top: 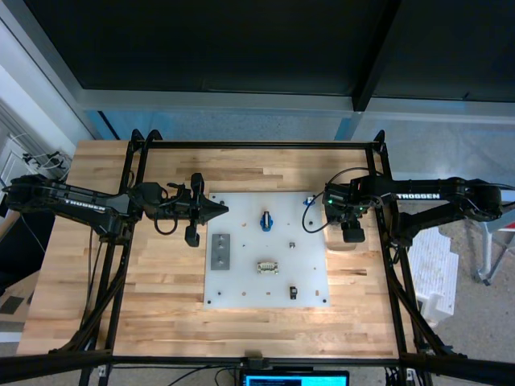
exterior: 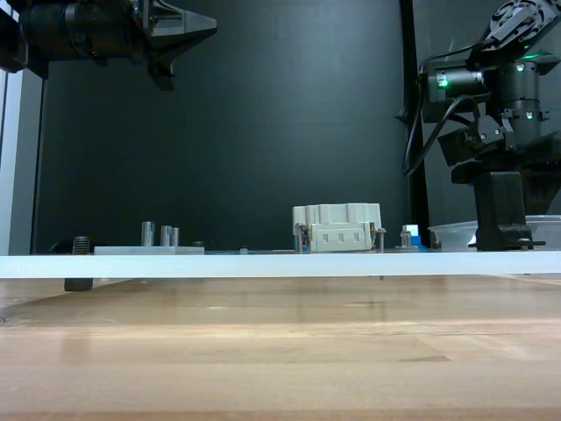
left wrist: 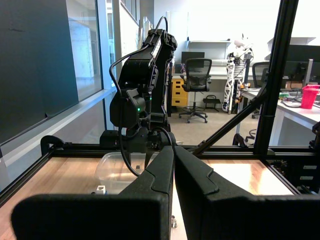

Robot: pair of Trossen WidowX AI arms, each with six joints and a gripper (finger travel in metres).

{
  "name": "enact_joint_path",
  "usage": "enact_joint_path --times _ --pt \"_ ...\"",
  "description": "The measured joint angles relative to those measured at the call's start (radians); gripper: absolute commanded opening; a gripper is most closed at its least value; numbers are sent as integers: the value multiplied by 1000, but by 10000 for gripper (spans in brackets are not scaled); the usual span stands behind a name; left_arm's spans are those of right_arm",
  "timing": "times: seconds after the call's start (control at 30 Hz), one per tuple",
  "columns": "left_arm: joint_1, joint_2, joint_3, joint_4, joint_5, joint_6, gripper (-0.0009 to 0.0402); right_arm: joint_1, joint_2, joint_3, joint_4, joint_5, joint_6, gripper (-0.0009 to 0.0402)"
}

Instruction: Pick the 16mm bar and install on taskboard

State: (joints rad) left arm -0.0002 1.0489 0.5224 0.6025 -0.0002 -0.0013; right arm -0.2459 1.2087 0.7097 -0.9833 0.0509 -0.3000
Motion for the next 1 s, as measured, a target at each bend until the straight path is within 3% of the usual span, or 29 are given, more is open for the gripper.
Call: enact_joint_path --times 0.53,1.0 --pt "0 0 0 0 0 0 0 -1 30 -33 57 0 -51 173" --pt "0 0 0 0 0 0 0 -3 31 -35 60 0 -51 86"
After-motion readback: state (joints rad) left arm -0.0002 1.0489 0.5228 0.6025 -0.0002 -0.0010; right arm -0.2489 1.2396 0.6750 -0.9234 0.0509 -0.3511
